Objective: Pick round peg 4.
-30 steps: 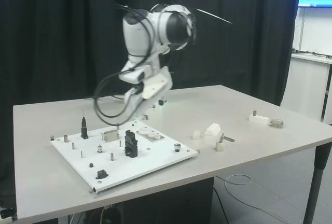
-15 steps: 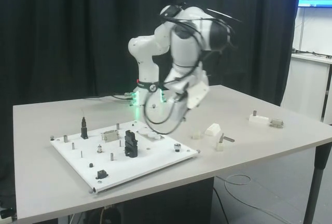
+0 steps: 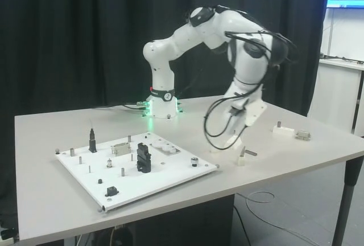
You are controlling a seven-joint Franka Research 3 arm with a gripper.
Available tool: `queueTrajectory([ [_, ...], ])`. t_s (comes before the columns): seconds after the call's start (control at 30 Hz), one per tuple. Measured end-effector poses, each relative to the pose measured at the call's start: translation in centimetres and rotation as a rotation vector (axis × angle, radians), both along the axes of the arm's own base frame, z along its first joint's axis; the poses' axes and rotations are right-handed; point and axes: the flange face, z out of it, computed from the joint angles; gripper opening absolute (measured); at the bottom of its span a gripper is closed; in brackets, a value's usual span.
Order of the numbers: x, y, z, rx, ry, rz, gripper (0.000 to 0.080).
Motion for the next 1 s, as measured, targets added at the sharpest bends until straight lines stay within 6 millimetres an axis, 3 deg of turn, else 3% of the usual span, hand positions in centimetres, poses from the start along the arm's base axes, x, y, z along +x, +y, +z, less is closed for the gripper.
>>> queueTrajectory([
  [0.47, -3.8, 12.0, -2.9, -0.077, 0.035, 0.007, 0.08],
  [0.7, -7.5, 16.9, -3.5, -0.098, 0.001, -0.001, 0.08],
  [1.0, -12.8, 21.9, -2.9, -0.113, -0.11, -0.03, 0.08],
])
